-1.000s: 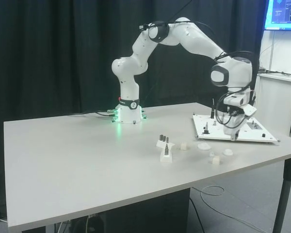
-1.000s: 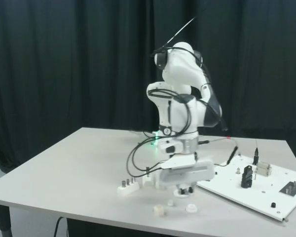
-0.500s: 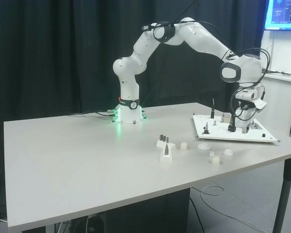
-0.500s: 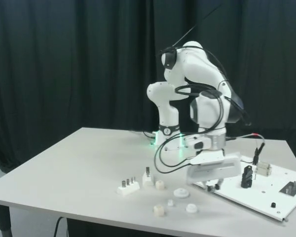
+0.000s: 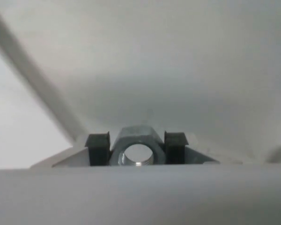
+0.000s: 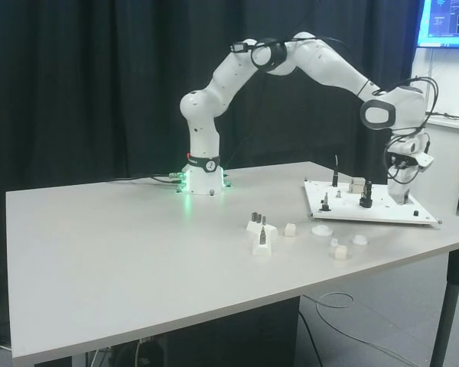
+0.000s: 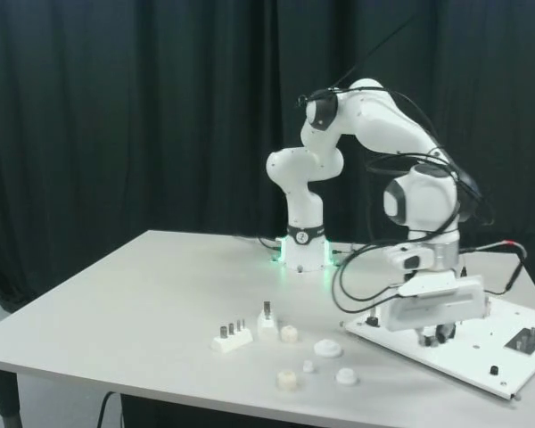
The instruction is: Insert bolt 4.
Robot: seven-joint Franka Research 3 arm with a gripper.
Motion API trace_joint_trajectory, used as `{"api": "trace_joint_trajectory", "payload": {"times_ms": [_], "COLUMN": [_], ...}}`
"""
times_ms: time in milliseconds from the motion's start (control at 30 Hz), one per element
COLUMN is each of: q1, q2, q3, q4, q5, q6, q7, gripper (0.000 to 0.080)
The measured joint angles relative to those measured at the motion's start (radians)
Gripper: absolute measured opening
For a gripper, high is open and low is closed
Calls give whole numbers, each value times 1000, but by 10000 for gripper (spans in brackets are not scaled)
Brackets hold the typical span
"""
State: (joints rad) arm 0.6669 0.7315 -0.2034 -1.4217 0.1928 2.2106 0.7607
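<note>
I see the end effector (image 5: 136,149) clamped on bolt 4 (image 5: 137,151) — hex head sits between the two black fingers (image 5: 98,149) in the wrist view, pads touching its flats; arm (image 6: 314,65) stretched out over the white board (image 6: 382,211) at the far end of the grey bench (image 6: 138,245); end effector hangs low above the board, near its middle in the second room view; can't tell if the bolt touches the board; small white holders (image 7: 231,338) and caps (image 7: 328,349) lie on the bench beside the board — well apart from the end effector.
</note>
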Motion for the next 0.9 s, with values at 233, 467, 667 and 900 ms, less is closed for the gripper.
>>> {"api": "trace_joint_trajectory", "payload": {"times_ms": [233, 467, 667, 900], "q1": [46, 80, 100, 117], "q2": [44, 76, 94, 117], "q3": [0, 0, 0, 0], "q4": [60, 102, 128, 153], "q5": [0, 0, 0, 0], "q6": [0, -1, -1, -1], "q7": [57, 94, 106, 106], "gripper": [245, 245, 245, 245]}}
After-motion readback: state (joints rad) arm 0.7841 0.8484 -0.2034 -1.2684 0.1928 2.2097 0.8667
